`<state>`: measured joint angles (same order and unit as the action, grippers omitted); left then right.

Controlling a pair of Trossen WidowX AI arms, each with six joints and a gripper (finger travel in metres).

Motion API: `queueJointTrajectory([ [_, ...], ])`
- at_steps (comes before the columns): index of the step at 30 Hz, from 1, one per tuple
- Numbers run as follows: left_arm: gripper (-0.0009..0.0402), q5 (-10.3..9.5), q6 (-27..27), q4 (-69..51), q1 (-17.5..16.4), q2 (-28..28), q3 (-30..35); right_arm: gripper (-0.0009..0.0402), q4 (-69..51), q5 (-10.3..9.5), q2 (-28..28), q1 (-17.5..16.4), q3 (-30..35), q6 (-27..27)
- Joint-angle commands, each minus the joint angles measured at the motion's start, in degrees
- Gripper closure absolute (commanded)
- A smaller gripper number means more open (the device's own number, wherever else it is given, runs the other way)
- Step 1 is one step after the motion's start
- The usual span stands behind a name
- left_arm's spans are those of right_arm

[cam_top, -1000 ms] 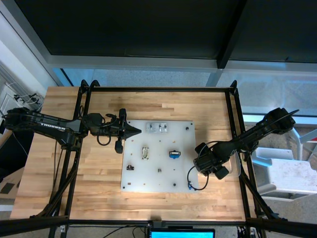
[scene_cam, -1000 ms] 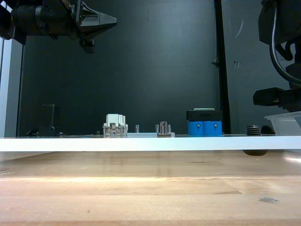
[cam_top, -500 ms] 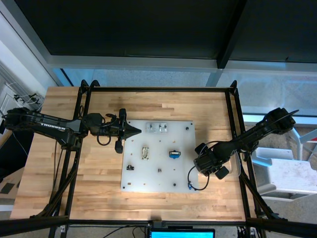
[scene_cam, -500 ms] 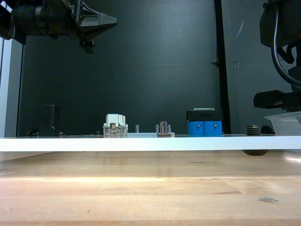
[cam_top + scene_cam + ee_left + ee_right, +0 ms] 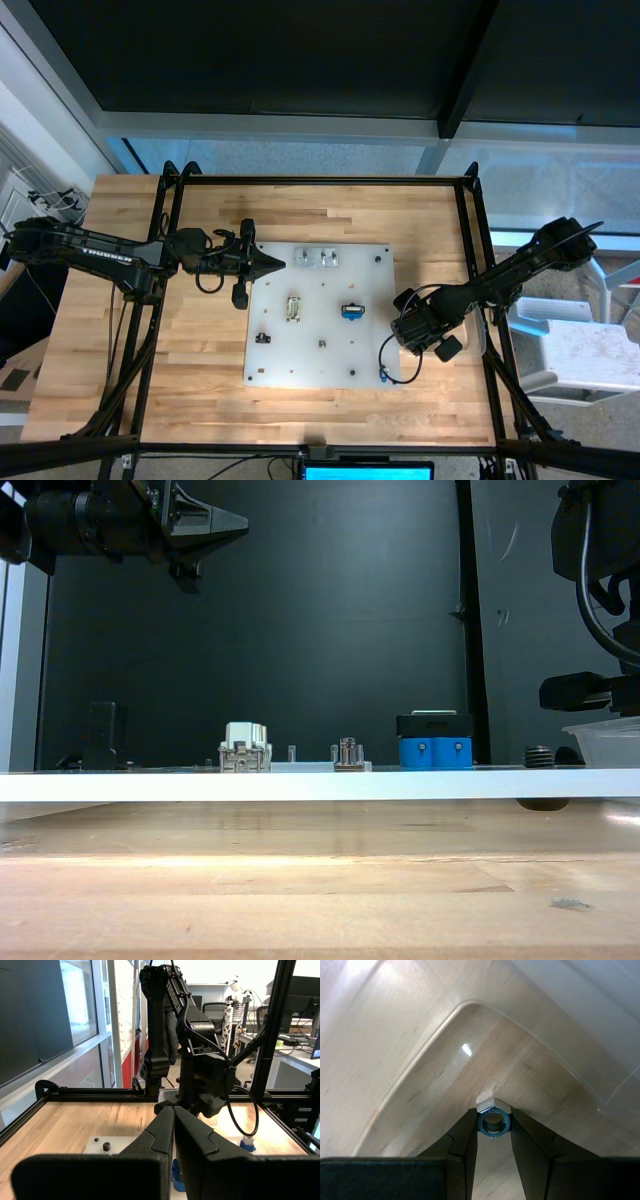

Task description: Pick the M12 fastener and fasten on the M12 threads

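Right tool (image 5: 493, 1130) pinches the M12 nut (image 5: 493, 1123) at its tips over the clear tray (image 5: 395, 1035); pick looks made, so I'd next lift toward the bare stud (image 5: 539, 756). Left tool (image 5: 174, 1112), closed and empty, hangs opposite.

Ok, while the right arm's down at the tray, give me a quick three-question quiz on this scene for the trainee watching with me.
1. True or false: the silver nut already sits on the black ribbed stud.
2. Pick one: what does the right gripper, down over the clear tray, have between its fingertips? A) a screw B) the silver nut C) nothing
3. Fill in: the left gripper, parked high over the white board, has its fingers ____.

Key
1. False: the low view shows the stud's ribs bare.
2. B: the right wrist view shows the nut pinched between both fingertips.
3. Shut: they meet in the left wrist view.
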<state>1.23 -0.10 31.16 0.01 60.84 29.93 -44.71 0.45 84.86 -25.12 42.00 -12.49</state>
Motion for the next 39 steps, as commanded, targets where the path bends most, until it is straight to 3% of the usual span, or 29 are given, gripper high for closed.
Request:
queueJointTrajectory([
  [1, 0.0393, 0.02, 0.0, 0.0, 0.0, 0.0, 0.0, 0.0349, 0.1, -0.02, 0.0, 0.0, 0.0, 0.0],
  [7, 0.0393, 0.02, 0.0, 0.0, 0.0, 0.0, 0.0, 0.0365, -1.5, -0.02, -0.2, 0.0, 1.2, -0.5],
  [14, 0.0393, 0.02, 0.0, 0.0, 0.0, 0.0, 0.0, 0.0366, -11.8, -0.04, -2.3, 0.0, 8.5, -5.9],
  [18, 0.0393, 0.02, 0.0, 0.0, 0.0, 0.0, 0.0, 0.0365, -17.9, -0.02, -2.2, 0.0, 14.3, -11.9],
  [24, 0.0393, 0.02, 0.0, 0.0, 0.0, 0.0, 0.0, 0.0366, -21.2, 0.02, -1.6, 0.0, 20.7, -25.6],
  [28, 0.0393, 0.02, 0.0, 0.0, 0.0, 0.0, 0.0, 0.0365, -22.2, 0.09, 0.5, 0.0, 24.3, -33.2],
  [39, 0.0393, 0.02, 0.0, 0.0, 0.0, 0.0, 0.0, 0.0366, -22.9, 0.00, 12.5, -0.4, 36.9, -35.2],
])
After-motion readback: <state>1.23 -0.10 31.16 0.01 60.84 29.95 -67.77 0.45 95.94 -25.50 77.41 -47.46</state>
